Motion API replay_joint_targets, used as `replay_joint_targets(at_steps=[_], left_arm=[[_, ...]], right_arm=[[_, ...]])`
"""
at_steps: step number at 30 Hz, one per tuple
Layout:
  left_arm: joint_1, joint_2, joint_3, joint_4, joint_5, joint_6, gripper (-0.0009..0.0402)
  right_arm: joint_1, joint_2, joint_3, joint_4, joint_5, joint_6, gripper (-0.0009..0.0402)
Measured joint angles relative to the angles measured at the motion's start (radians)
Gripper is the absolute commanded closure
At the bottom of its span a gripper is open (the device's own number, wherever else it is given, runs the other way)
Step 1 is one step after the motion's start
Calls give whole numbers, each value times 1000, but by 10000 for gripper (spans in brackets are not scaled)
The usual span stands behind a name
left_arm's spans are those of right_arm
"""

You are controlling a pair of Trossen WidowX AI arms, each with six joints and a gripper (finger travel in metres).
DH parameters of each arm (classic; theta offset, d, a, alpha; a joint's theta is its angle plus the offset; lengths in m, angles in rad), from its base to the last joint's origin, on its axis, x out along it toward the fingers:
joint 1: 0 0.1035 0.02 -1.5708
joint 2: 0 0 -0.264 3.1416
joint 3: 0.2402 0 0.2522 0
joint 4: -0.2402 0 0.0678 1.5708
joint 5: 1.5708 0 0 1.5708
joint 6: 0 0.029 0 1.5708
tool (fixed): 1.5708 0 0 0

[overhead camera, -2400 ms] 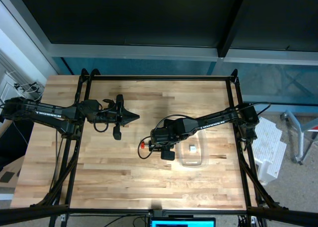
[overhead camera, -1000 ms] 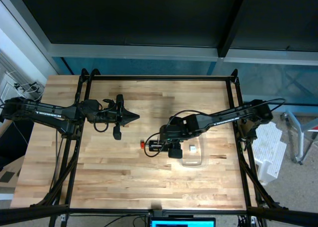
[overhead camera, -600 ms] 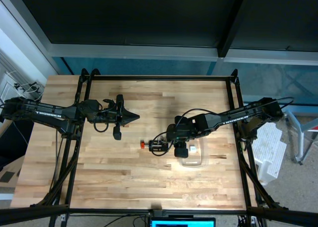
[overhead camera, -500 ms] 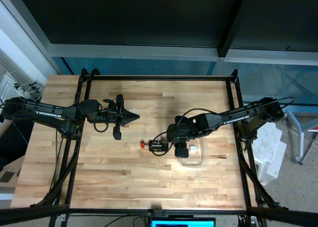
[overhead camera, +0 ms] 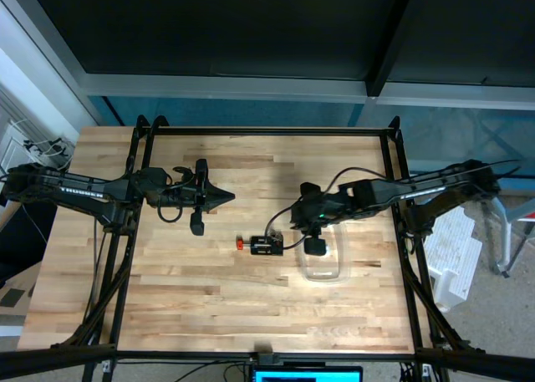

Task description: Pick the rca connector and install on the hub

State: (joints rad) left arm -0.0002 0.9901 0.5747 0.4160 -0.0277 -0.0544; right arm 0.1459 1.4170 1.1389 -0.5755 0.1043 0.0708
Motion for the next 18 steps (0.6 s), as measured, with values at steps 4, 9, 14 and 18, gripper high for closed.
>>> replay_joint_targets(at_steps=[4, 9, 14, 18], left_arm=[[0, 0, 0, 0, 0, 0, 393], [0, 0, 0, 0, 0, 0, 393], [0, 0, 0, 0, 0, 0, 393], [0, 0, 0, 0, 0, 0, 393]], right_arm=[[-11, -103, -90, 93, -2, -10, 394], [-40, -223, -199, 252, 0, -28, 391], [-85, -322, -311, 463, -49, -51, 393], [-110, -377, -387, 610, -77, -56, 393]])
